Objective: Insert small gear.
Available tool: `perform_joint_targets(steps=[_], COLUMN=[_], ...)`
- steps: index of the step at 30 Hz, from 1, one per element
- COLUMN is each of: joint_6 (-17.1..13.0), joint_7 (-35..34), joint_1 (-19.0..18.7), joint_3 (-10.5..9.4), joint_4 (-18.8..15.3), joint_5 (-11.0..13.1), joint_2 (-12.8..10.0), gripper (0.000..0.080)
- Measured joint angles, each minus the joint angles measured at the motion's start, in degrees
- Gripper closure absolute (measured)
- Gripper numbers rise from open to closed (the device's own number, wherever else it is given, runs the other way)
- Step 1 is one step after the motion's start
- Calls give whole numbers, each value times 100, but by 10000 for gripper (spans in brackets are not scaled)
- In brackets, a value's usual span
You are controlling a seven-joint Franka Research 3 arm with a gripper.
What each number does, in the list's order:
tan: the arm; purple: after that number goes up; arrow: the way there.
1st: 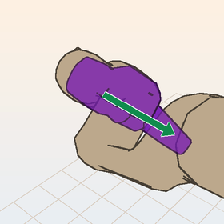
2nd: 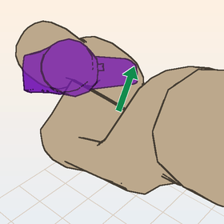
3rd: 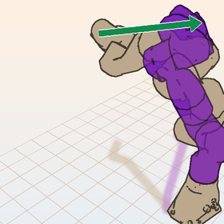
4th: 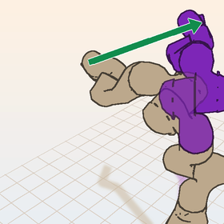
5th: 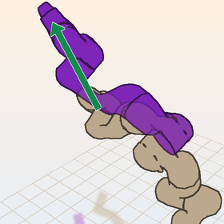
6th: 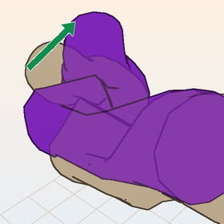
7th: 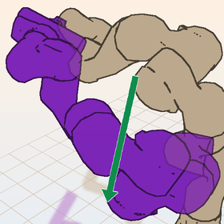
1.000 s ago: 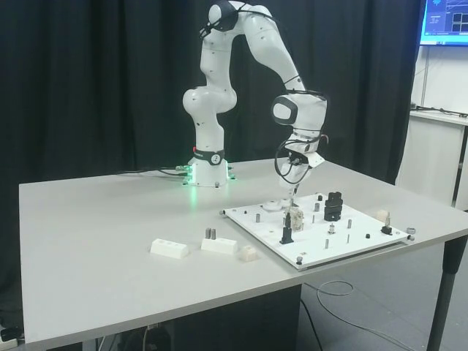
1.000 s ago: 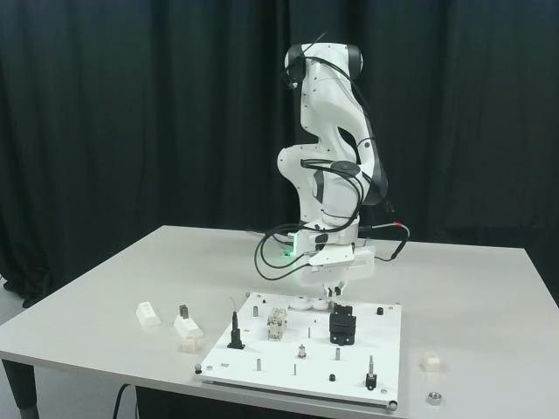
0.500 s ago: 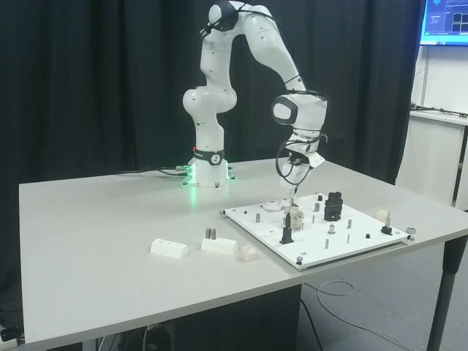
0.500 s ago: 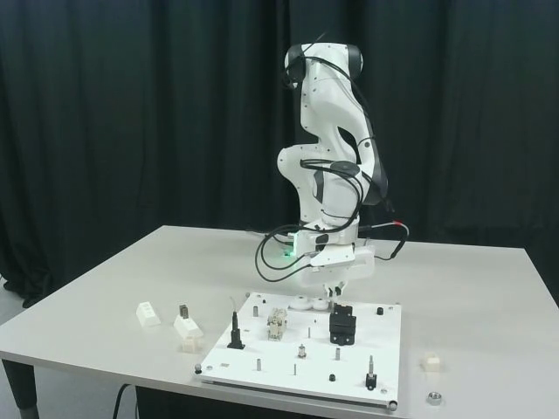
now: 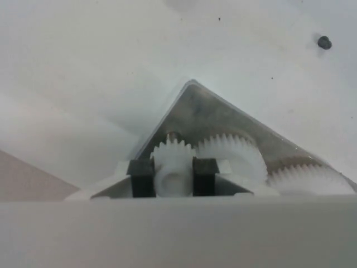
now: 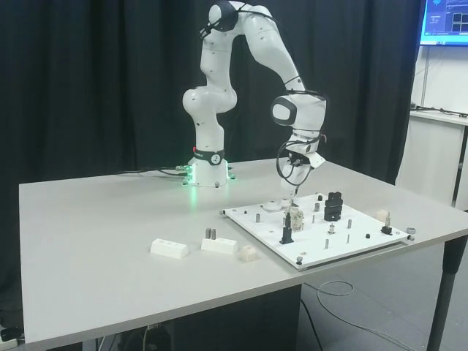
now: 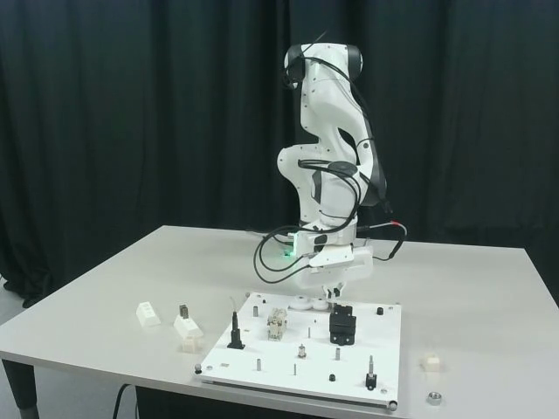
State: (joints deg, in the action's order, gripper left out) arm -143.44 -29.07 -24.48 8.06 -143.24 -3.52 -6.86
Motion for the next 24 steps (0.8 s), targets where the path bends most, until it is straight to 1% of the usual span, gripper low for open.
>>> perform_joint_targets(steps=[8,14,24], joint_6=[39,48,-8], joint_7=[27,130,334], joint_1=[1,8,23], joint_3=[-1,-1,-2], joint_4=[1,1,4], joint_5=[61,62,63], joint_2=[0,-1,-37], gripper=[662,662,662])
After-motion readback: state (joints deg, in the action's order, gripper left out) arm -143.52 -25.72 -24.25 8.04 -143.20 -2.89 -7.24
